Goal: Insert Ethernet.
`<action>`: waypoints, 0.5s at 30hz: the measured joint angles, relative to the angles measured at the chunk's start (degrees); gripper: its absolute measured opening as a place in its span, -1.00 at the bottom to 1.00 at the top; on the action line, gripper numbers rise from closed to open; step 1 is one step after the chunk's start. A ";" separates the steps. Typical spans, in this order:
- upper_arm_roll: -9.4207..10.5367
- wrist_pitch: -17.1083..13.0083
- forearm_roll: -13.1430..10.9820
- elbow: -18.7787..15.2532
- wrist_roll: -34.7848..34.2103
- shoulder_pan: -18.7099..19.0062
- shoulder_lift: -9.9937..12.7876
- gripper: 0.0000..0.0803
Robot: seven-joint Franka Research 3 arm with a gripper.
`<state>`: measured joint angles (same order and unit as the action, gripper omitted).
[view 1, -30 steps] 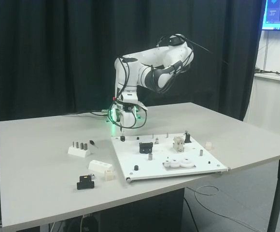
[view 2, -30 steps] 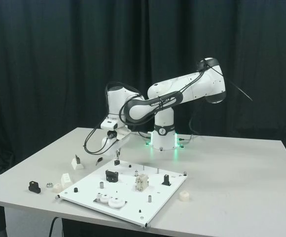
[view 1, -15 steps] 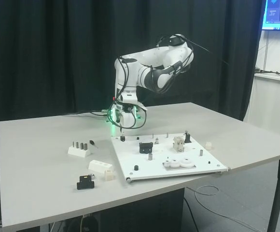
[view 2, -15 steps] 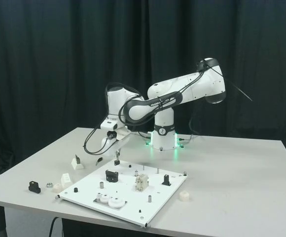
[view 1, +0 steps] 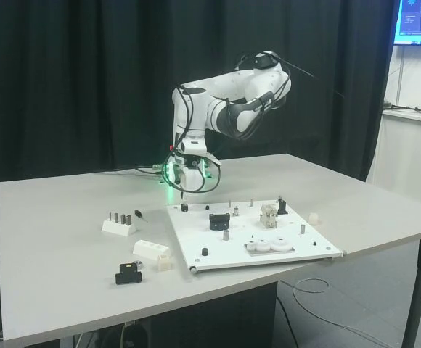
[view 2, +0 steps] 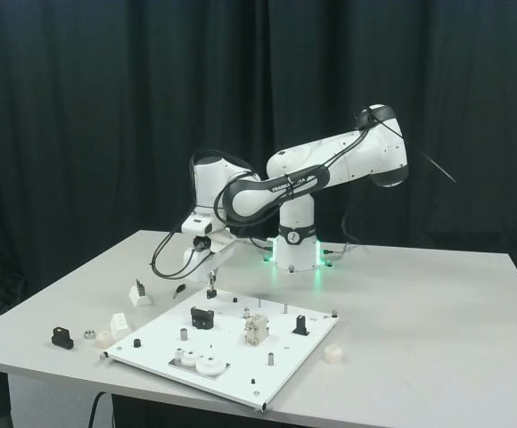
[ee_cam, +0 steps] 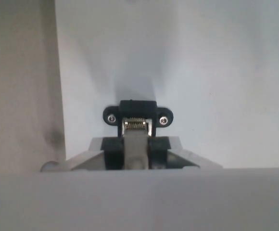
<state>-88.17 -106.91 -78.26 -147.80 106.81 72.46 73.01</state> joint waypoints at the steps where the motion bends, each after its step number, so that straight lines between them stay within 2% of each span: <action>1: 0.00 -0.01 -0.04 -0.02 0.08 0.00 0.00 -0.75; 15: 1.16 -0.41 -1.41 -0.11 0.44 -0.65 0.01 -0.75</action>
<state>-87.02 -107.32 -79.67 -147.91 107.25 71.81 73.02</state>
